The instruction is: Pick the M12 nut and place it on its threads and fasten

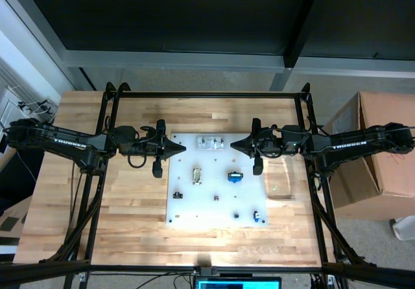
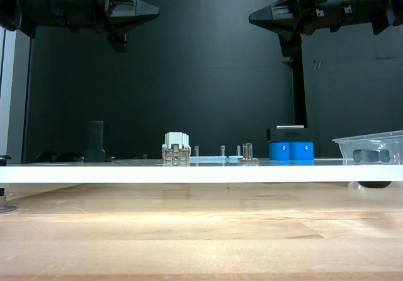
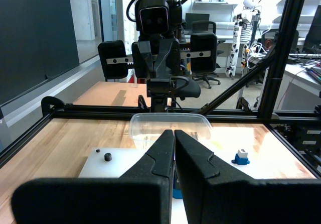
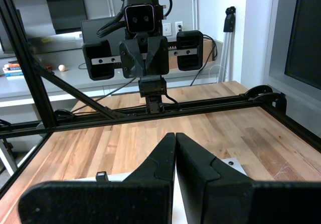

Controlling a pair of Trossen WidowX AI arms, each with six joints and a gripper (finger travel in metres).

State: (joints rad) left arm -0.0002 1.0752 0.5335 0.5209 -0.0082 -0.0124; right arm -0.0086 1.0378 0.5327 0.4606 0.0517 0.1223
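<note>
The silver M12 nut sits at board-top level in front of the clear tray, with no stud ribs showing under it. In the high view a small dark shape marks that stud near the white board's near right edge, so the nut reads as on its stud. The tray holds only a faint speck. My left gripper hangs high over the board's far left, shut and empty. My right gripper hangs high over the far right, shut and empty, well away from the nut.
On the board stand a blue connector block, a white connector, a small blue-and-white part and a clear fixture. A cardboard box sits beyond the right arm. A black frame surrounds the table.
</note>
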